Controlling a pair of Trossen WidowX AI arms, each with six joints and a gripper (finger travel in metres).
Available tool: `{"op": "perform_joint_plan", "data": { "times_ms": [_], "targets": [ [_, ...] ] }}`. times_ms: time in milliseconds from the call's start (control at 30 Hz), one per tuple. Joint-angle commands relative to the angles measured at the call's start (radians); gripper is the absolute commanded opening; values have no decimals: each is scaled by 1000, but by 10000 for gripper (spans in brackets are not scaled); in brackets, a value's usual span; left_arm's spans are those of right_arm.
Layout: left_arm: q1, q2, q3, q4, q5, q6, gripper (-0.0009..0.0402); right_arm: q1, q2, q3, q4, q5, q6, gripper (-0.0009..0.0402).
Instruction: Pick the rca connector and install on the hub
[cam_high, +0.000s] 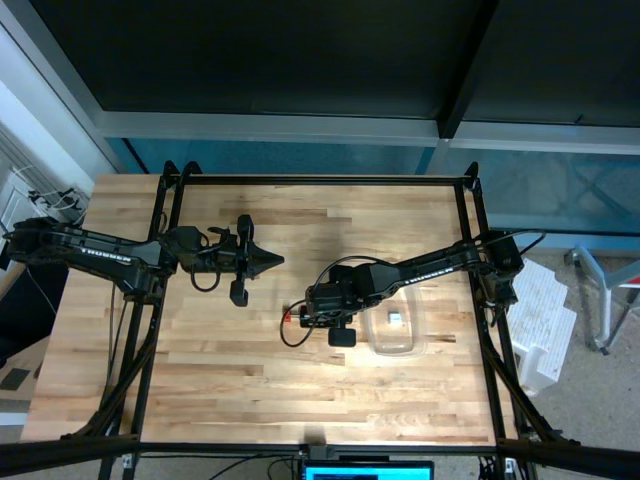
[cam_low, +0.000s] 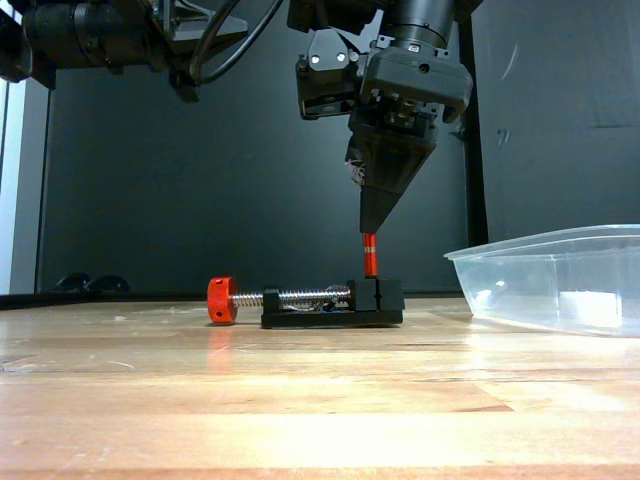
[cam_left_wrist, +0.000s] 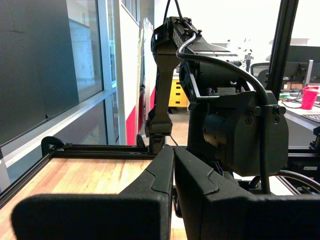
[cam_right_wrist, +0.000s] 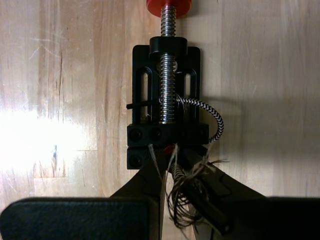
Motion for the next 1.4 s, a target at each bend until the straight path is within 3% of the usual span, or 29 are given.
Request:
{"op": "perform_joint_plan", "data": {
  "times_ms": [33,300,633,833,1067,1400],
  "targets": [
    [0,0,0,0,0,0,0,0,2,-1,2,0,-1,0],
    [0,0,0,0,0,0,0,0,-3,2,5,-4,-9,17],
    [0,0,0,0,0,0,0,0,-19,1,6,0,-3,150],
    [0,0,0,0,0,0,0,1,-74,-20,12,0,-5,197],
    [0,0,0,0,0,0,0,-10,-243,-145,93,0,-29,196],
    [0,0,0,0,0,0,0,-56,-516,-373,404,-4,-84,165]
  ]
}}
